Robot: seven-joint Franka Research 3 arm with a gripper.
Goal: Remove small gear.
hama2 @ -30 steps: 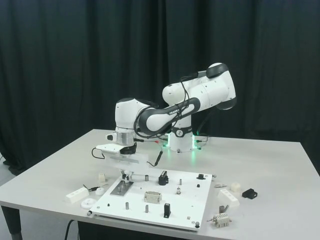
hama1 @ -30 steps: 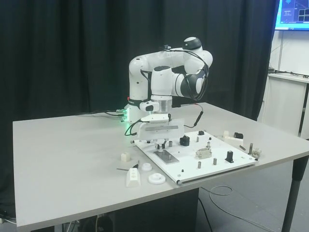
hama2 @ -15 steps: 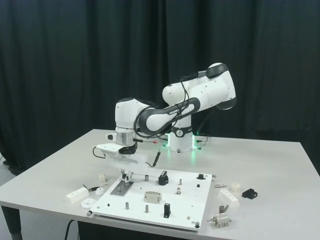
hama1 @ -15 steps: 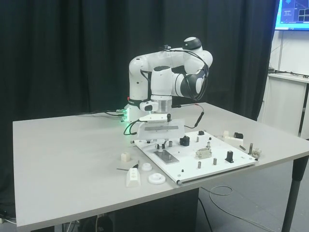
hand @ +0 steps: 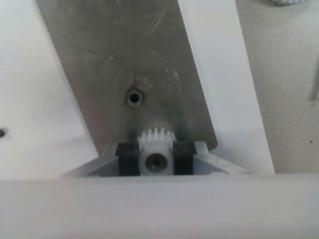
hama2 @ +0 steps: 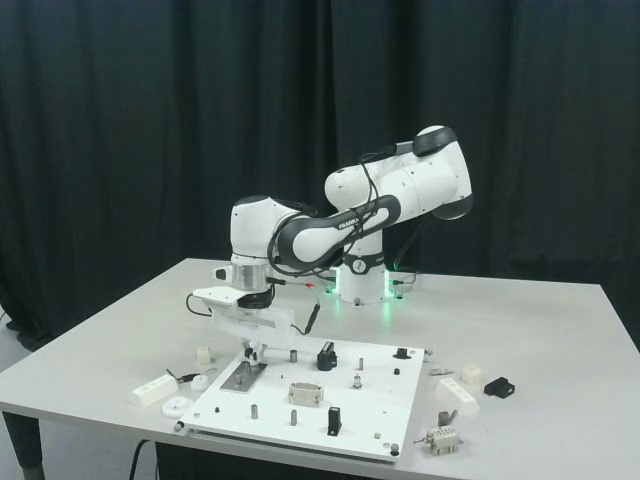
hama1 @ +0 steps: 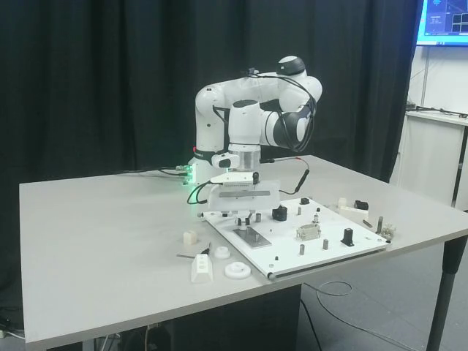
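We are reading the second room view from left to right. A white block (hama2: 153,391) and a large white gear (hama2: 176,405) are lying on the grey table (hama2: 540,330), off the left edge of the white assembly board (hama2: 385,405). A smaller white gear (hama2: 200,382) and a white cube (hama2: 203,354) are sitting just behind them. The gripper (hama2: 254,350) is hanging above the grey metal plate (hama2: 240,376) at the board's left end, not touching it. In the wrist view we are seeing the small gear (hand: 156,153) clamped between the two black finger pads (hand: 128,157), its teeth showing above them and its bore facing the camera. The plate's empty mounting hole (hand: 133,97) is lying just beyond the gear. Further right, a black clip (hama2: 325,356) and a grey connector (hama2: 305,393) are standing on the board. Right of the board, a white block (hama2: 457,396) and a black part (hama2: 498,386) are resting on the table.
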